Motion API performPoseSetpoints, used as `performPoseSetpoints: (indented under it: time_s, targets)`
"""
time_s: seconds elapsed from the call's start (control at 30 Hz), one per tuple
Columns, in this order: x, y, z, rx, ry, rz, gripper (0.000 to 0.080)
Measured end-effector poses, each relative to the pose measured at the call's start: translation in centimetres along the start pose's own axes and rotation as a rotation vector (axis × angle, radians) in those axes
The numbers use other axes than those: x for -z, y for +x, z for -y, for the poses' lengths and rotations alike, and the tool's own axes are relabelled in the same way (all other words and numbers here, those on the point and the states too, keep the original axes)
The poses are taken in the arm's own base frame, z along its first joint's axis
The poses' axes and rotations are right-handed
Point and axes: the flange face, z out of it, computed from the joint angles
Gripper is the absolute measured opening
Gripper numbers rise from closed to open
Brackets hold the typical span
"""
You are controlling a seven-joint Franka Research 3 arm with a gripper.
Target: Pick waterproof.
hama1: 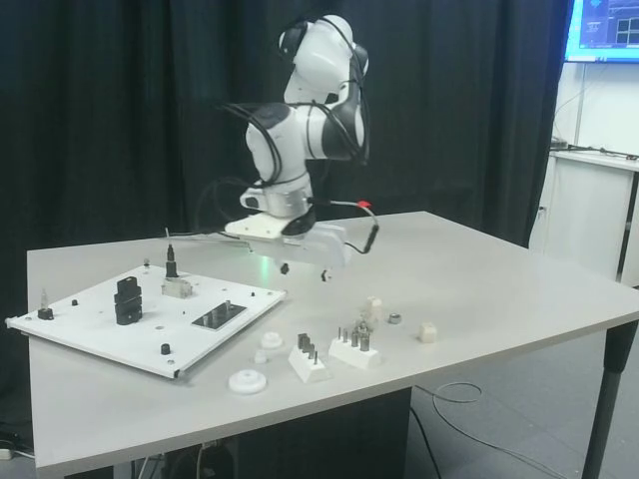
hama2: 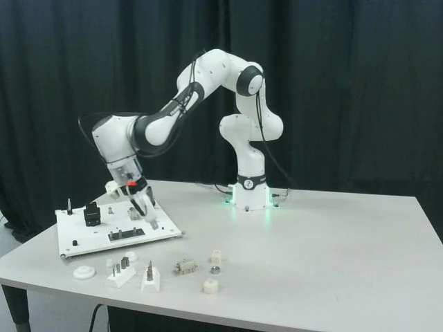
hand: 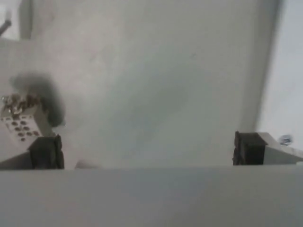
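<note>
We see the grey bench (hama2: 332, 242) carrying the white arm (hama2: 208, 76), whose gripper (hand: 147, 151) hangs in the air with its black fingertips (hand: 46, 152) spread wide and nothing between them, over the near edge of the white board (hama1: 100, 329). Near the front edge lie small parts: a white disc (hama1: 247, 380), two white blocks with pins (hama1: 310, 361), a connector (hama2: 184, 267), a metal ring (hama1: 395, 319), and a cube (hama1: 428, 331). We cannot tell which one is the waterproof part.
</note>
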Motion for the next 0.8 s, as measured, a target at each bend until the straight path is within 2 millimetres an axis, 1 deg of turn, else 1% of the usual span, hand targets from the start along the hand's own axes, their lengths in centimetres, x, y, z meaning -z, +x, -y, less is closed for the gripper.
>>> performPoseSetpoints:
  time_s: [0.17, 0.37, 0.8]
  targets:
    - [-1.6, -2.1, 0.0, 0.014, 0.012, -0.008, 0.0800]
    - [-3.0, -4.3, -0.1, 0.017, 0.036, -0.028, 0.0800]
    - [-4.7, -7.8, 0.1, -0.001, 0.091, -0.079, 0.0800]
